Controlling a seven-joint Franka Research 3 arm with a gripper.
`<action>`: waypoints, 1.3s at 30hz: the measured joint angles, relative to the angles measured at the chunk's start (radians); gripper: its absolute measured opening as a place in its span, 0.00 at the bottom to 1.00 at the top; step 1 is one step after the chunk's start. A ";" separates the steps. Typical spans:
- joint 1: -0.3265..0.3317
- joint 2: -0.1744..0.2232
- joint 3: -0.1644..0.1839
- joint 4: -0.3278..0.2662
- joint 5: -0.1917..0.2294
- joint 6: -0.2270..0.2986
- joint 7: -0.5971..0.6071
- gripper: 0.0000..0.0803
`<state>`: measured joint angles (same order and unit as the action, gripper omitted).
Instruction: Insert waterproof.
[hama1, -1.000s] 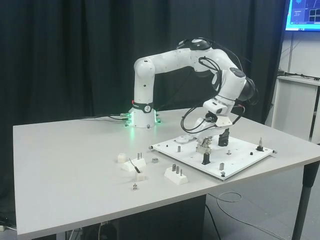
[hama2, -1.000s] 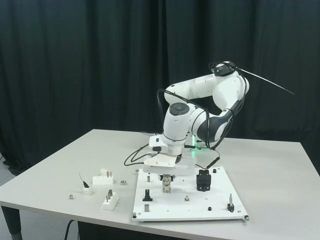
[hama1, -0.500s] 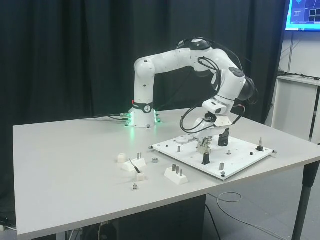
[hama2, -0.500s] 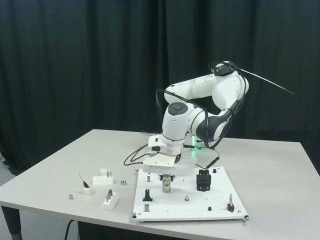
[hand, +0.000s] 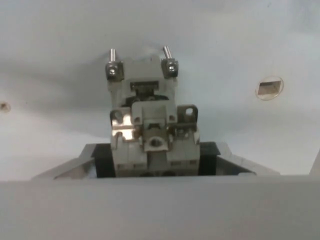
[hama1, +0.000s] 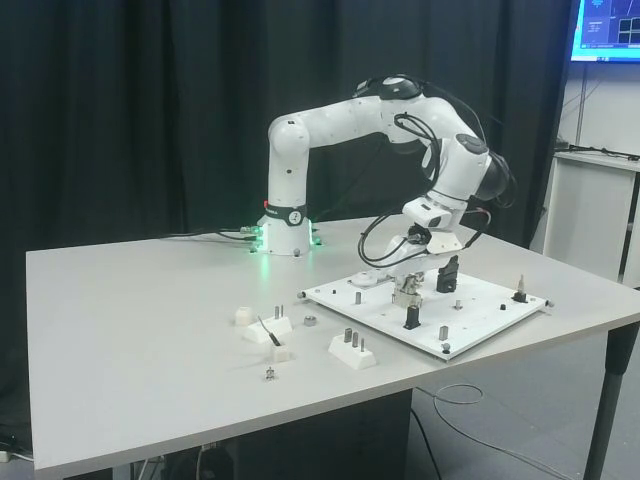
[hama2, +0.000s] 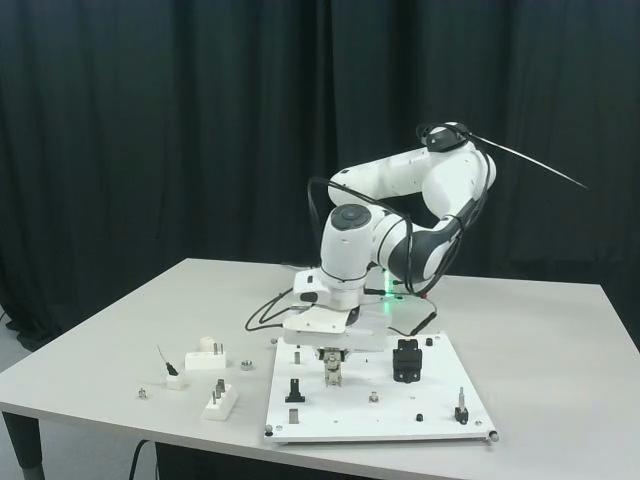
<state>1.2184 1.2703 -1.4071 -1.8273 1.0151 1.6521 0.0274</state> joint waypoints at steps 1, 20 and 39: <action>-0.001 0.000 0.000 0.000 0.000 -0.001 0.000 0.39; -0.023 -0.003 -0.004 0.009 0.050 -0.033 -0.037 0.39; -0.021 0.000 -0.003 0.017 0.046 -0.038 -0.018 0.39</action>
<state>1.1977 1.2704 -1.4098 -1.8103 1.0613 1.6137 0.0091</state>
